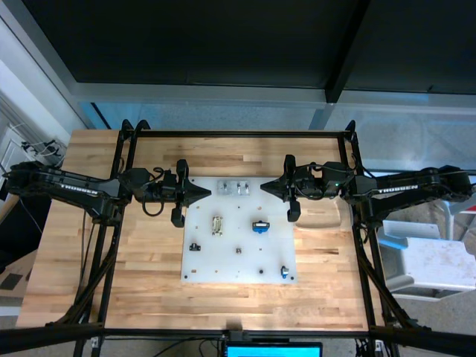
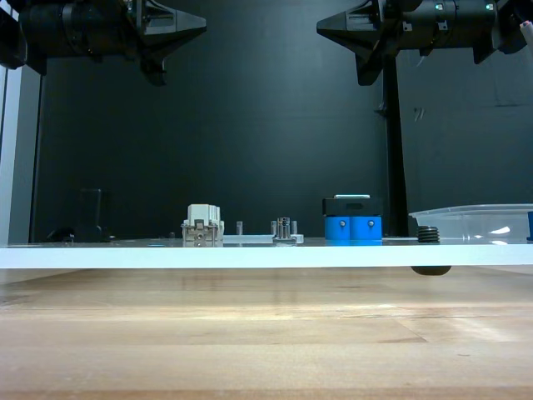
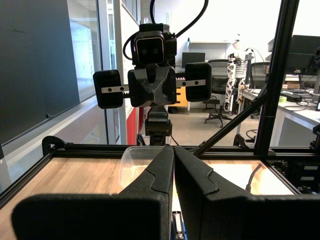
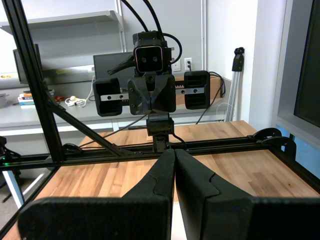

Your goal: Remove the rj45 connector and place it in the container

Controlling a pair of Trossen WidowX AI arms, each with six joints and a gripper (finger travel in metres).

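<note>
Container [image 2: 475,218] clearest low view; L end effector [image 1: 207,192], R end effector [image 1: 263,186] closed over board [image 1: 223,262].

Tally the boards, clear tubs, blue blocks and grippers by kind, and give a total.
White board: 1
Clear container: 1
Blue block: 1
Grippers: 2, left gripper and right gripper, both shut, high over the board's left and right sides
Total: 5
</note>
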